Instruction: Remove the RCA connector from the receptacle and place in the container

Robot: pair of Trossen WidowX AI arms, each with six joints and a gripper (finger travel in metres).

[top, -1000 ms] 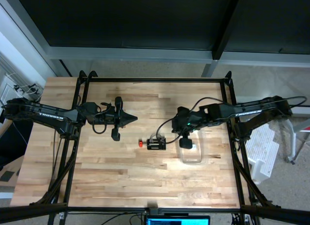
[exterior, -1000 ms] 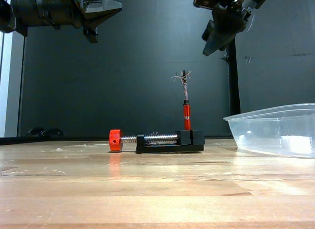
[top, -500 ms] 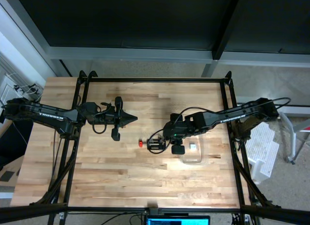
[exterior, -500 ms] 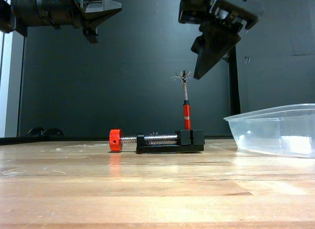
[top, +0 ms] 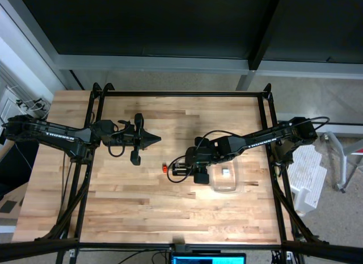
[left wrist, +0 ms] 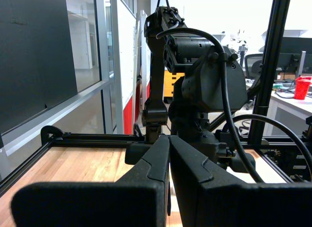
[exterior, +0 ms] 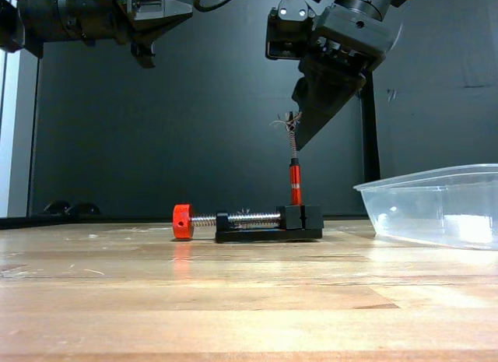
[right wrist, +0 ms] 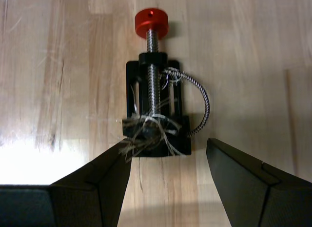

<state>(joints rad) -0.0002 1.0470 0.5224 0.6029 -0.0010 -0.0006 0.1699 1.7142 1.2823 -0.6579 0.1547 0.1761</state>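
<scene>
Receptacle (exterior: 268, 235) sits below wide-open, empty right pincer (right wrist: 168, 146); left pincer (left wrist: 169, 139) hangs clenched aloft.

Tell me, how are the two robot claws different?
The left gripper is shut; the right gripper is open. The left gripper points sideways, high and far from the receptacle; the right gripper points down over the RCA connector standing in it. Both are black, and neither holds anything.

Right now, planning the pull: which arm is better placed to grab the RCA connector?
Right. The right gripper hovers, fingers open, just above the RCA connector standing in the receptacle; the left gripper sits shut, aside.
</scene>
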